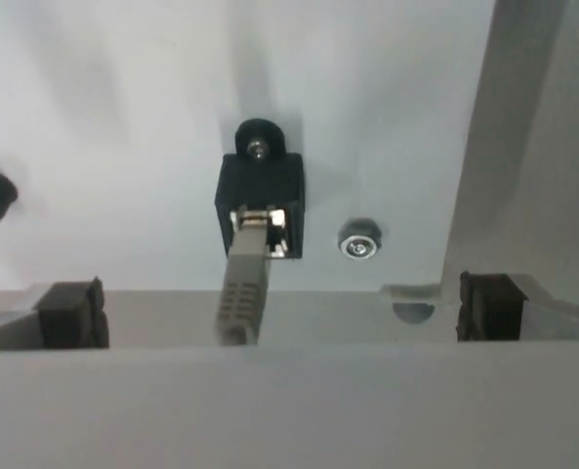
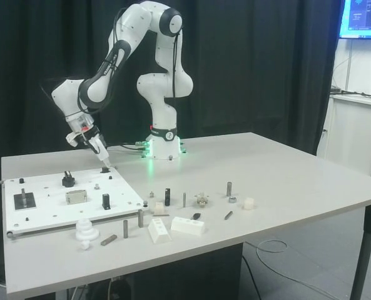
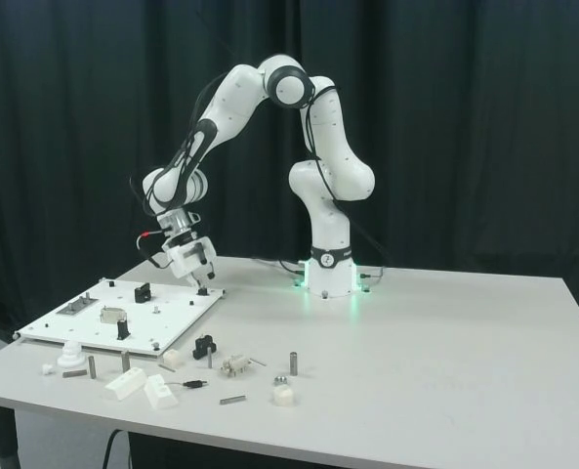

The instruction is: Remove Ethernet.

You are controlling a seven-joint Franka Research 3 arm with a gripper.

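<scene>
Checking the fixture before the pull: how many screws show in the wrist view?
2: one screw above the black socket, one screw beside it. Others may be hidden.

Even overhead light, soft shadows.

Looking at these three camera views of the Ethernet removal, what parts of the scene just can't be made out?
- Gripper: in the wrist view both fingertips stand apart on either side of the Ethernet plug, not touching it.
- Plug's far end: hidden behind the grey bar across the wrist view.
- Black socket: in both room views too small, and covered by the gripper.
- Small parts on the grey table: too small to identify in the room views.
</scene>
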